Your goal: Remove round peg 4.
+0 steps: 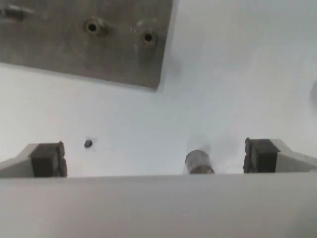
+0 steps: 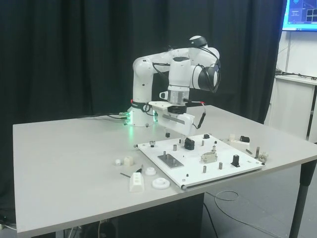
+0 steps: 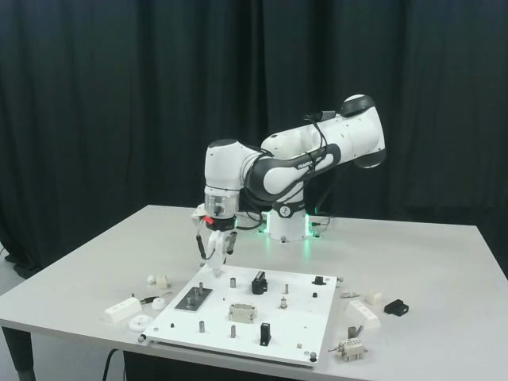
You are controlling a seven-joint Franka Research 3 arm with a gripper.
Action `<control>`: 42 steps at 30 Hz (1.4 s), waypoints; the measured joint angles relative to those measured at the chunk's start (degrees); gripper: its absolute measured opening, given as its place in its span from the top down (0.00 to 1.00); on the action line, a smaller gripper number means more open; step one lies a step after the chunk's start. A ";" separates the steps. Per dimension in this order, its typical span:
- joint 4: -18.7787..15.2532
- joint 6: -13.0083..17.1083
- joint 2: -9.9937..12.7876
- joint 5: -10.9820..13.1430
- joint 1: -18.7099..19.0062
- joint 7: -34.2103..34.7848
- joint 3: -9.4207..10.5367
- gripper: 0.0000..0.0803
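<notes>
A short round peg [image 1: 199,161] is seen upright in the white board [image 1: 223,89], standing between the two fingertips of the gripper [image 1: 154,157] in the wrist view. It is much nearer to one black pad [image 1: 259,155] than to the other, and neither pad is touching it. The fingers are spread wide and nothing is held.

In the second room view the gripper [image 3: 217,252] is pointed down over the far left corner of the board [image 3: 317,317], close to its surface, and the peg itself cannot be told apart from the fingers there. A grey metal plate [image 1: 84,39] with small holes is seen close by on the board, and a tiny black speck [image 1: 88,144] lies on the white surface near one finger.

Other pegs and small black and grey parts are spread across the board. White gears and blocks are laid on the grey table [image 2: 64,153] beside it. The arm [image 3: 294,163] is bent from its green-lit base [image 3: 286,226] toward the board.
</notes>
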 joint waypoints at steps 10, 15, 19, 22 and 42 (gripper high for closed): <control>-0.68 1.20 -0.09 0.77 0.47 1.39 1.87 0.00; -1.30 1.26 -0.23 1.13 0.52 1.39 2.34 0.00; -1.94 1.25 -0.42 1.54 0.65 1.31 2.69 0.00; -2.45 1.22 -0.55 2.28 0.82 1.03 2.96 0.00; -5.75 1.49 -0.59 4.70 3.63 -0.77 3.98 0.00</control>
